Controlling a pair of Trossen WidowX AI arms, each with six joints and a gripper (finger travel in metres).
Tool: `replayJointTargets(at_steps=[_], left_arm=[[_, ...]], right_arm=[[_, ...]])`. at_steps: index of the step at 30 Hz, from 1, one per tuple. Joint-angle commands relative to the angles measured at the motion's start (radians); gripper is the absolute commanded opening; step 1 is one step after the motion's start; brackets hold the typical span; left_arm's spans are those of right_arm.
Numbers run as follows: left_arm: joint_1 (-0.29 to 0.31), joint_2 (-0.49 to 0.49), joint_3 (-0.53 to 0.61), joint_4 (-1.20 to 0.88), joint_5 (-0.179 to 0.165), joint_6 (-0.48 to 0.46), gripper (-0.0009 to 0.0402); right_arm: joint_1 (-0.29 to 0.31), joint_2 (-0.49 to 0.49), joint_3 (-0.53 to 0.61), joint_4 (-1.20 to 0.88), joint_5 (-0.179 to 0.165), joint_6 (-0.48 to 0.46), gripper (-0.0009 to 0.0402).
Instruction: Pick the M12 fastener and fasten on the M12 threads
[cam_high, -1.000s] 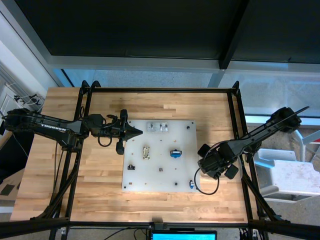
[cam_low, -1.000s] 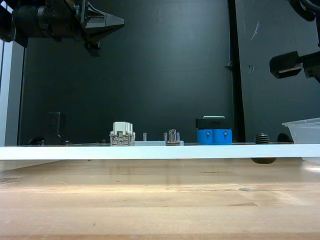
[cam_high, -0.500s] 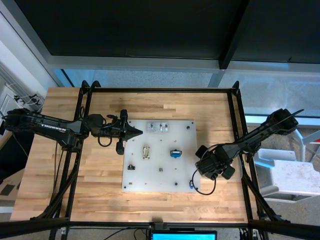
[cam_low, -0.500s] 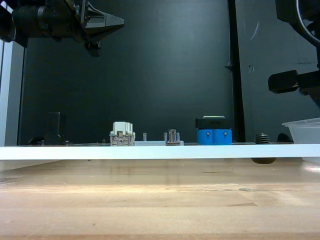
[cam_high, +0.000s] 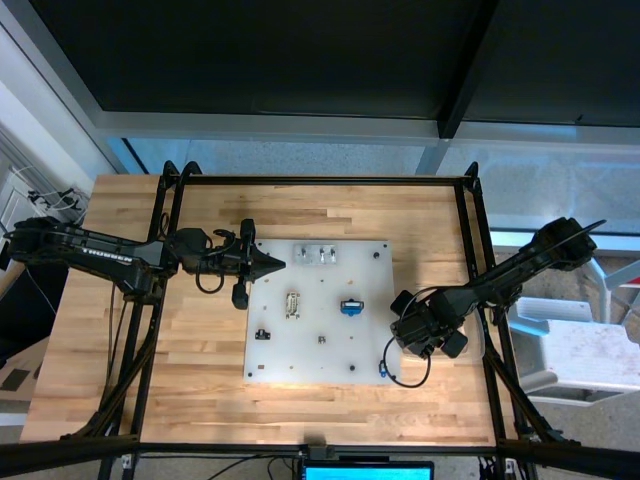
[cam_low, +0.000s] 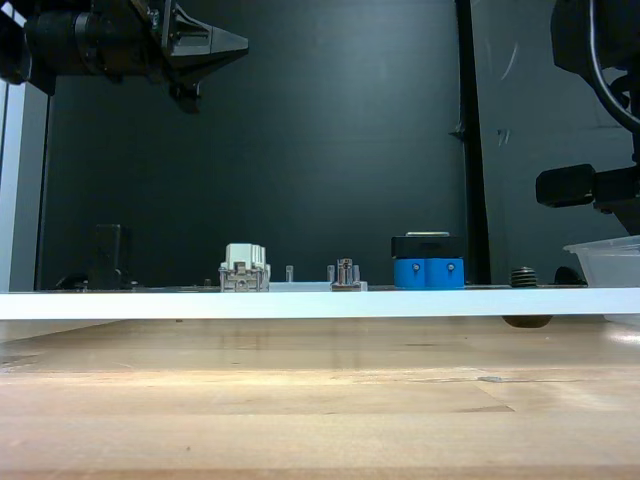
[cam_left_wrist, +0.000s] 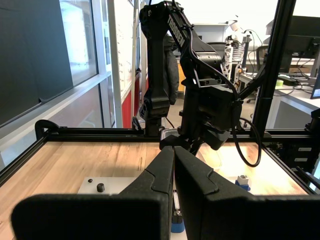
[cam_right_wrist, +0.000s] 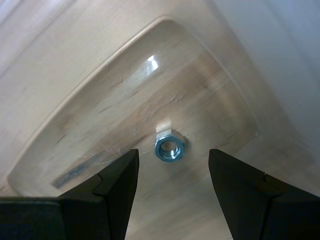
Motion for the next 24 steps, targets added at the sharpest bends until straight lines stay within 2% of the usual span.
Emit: replayJointTargets(at_steps=[1,18,24], left_arm=[[0.000,0.000,0.000,0.000,0.000,0.000,0.0000],[0.000,0.000,0.000,0.000,0.000,0.000,0.0000],[0.000,0.000,0.000,0.000,0.000,0.000,0.0000]], right_arm=[[-0.003,0.000,-0.014,0.012,0.000,0.001,0.0194],[-0.008,0.000,-0.072,0.087,0.000,0.005,0.0194],[-0.009,0.029,-0.072,0.097,0.000,0.005,0.0194]])
